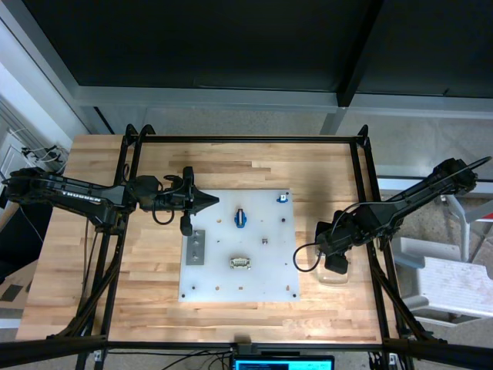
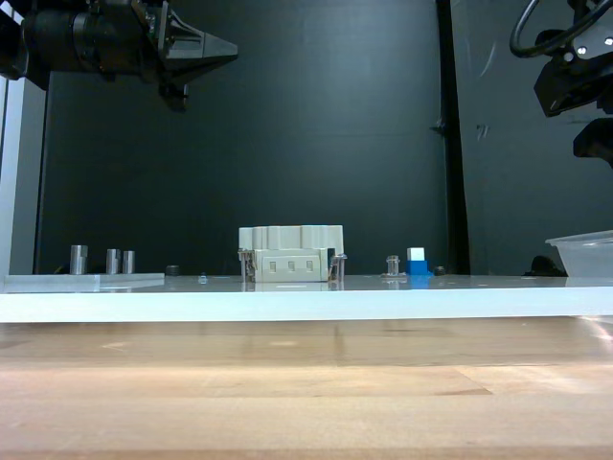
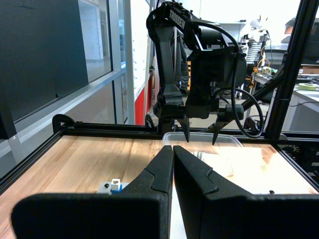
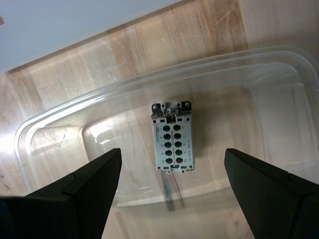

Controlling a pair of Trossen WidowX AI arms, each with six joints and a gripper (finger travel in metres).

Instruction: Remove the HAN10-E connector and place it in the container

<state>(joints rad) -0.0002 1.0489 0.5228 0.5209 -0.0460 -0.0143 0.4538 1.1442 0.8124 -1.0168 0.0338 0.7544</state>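
Right wrist view: the HAN10-E connector, likely light, rigid and graspable across its long sides, lies inside the container beneath the wide-spread right gripper; the left gripper, closed, hangs well apart from it.

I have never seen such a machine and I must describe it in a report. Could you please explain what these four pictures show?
Two robot arms stand at a wooden table. One picture looks down from above, one looks level along the table, and two come from cameras on the arms. The left gripper hangs shut, holding nothing, above the far left corner of the white board. The right gripper is open above the clear container. The HAN10-E connector lies inside that container. A beige housing and a small blue piece stand on the board.
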